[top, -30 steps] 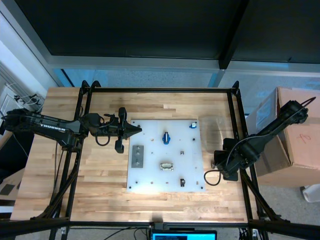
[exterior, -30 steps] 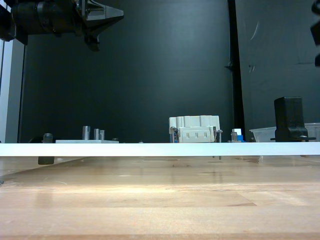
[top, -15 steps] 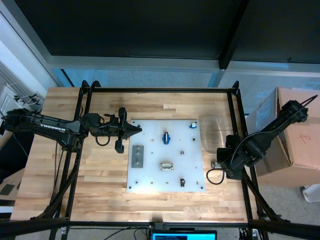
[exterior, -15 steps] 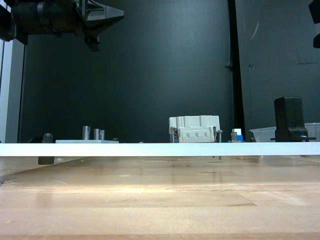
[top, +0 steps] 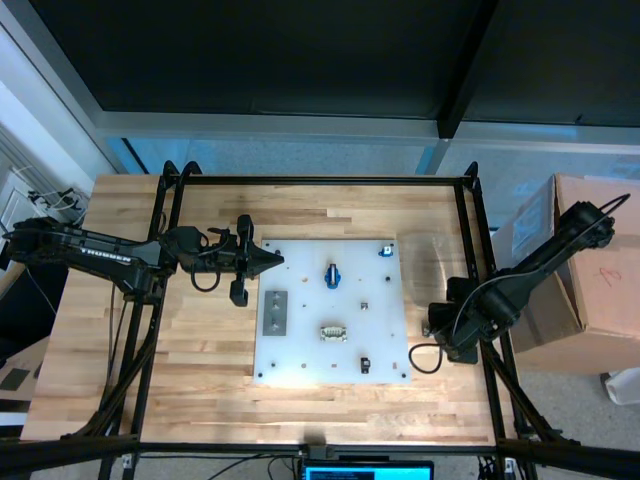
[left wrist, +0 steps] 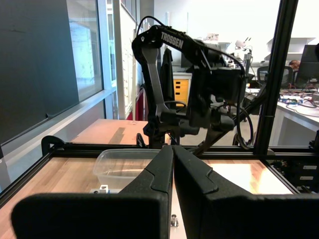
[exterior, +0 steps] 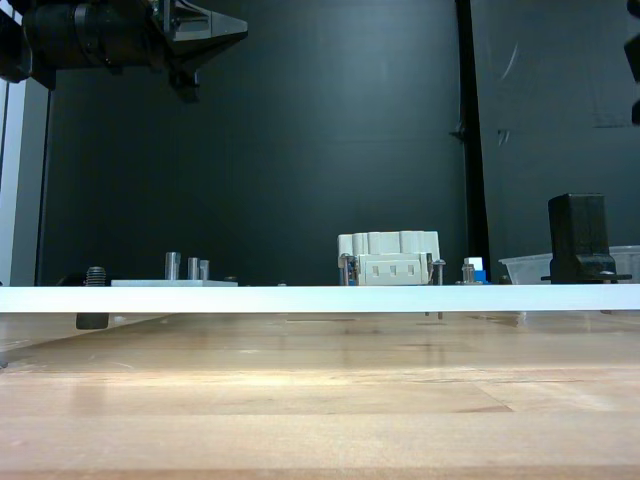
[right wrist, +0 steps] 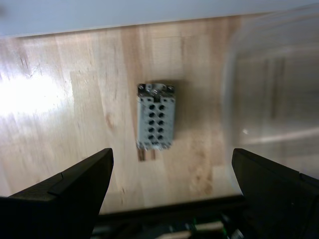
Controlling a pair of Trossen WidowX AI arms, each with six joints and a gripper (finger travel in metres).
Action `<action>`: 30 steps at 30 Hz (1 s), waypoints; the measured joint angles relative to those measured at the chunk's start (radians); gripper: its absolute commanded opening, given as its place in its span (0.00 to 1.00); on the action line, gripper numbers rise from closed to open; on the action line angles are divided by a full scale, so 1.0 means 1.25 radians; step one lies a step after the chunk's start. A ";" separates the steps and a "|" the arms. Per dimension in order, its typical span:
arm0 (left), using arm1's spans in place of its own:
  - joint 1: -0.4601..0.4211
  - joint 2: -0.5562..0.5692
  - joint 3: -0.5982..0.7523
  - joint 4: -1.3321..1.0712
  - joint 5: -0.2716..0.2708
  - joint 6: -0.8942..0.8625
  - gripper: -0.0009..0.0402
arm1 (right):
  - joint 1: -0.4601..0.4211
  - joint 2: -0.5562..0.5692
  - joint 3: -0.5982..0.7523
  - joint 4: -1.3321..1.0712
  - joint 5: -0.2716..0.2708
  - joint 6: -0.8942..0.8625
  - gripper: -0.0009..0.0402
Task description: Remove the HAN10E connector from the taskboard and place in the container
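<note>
The grey HAN10E connector [right wrist: 156, 116] with two rows of holes lies free and flat on the wooden table, clear of its seat, beside the clear container [right wrist: 279, 99]. My right gripper [right wrist: 171, 154] hangs above it, open, fingers wide apart and touching nothing. From above, the right gripper [top: 442, 325] sits just off the white board's [top: 300, 360] right edge, near the container [top: 428, 262]. A beige housing [top: 334, 333] stays mounted on the board [exterior: 300, 297]. My left gripper [top: 278, 258] is shut and empty, raised over the board's far left corner.
The board also carries a grey metal block [top: 274, 312], a blue knob [top: 333, 275] and a small black part [top: 366, 364]. Black frame rails [top: 478, 260] border the table. A cardboard box [top: 590, 290] stands outside the right rail.
The right arm shifted slightly away, then back toward the near edge. The left arm stayed still. The housing on the board has not moved.
</note>
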 measured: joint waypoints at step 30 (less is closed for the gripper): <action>0.000 0.000 0.000 0.000 0.000 0.000 0.02 | 0.003 0.044 -0.213 0.308 -0.012 -0.002 0.56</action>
